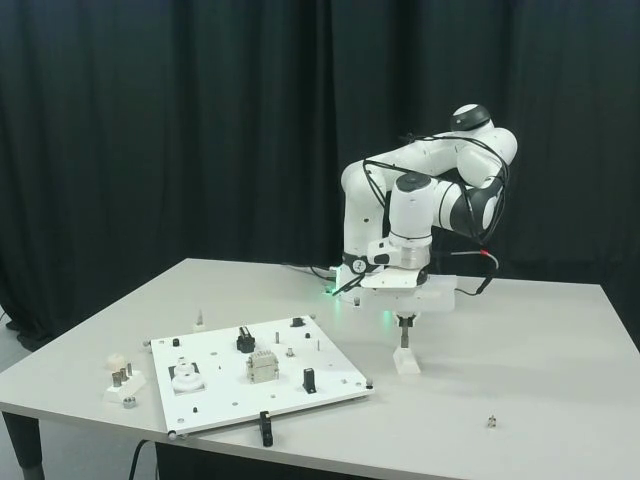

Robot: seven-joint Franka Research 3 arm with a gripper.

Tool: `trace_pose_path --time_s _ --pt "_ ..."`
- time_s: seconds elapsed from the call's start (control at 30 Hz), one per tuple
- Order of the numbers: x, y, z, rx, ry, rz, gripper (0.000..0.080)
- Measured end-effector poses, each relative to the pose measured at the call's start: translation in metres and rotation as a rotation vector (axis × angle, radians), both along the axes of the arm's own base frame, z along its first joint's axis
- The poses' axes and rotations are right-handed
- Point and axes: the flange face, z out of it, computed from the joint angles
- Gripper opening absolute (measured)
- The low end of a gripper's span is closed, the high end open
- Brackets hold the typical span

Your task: Insert square peg 3.

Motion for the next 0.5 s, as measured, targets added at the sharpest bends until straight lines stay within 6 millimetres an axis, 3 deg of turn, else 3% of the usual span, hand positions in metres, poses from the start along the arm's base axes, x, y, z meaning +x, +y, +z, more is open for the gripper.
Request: trace_pose_path --time_s 0.5 --pt "0.0018 0.0009 0.0035 0.002 -0.008 0.001 0.011"
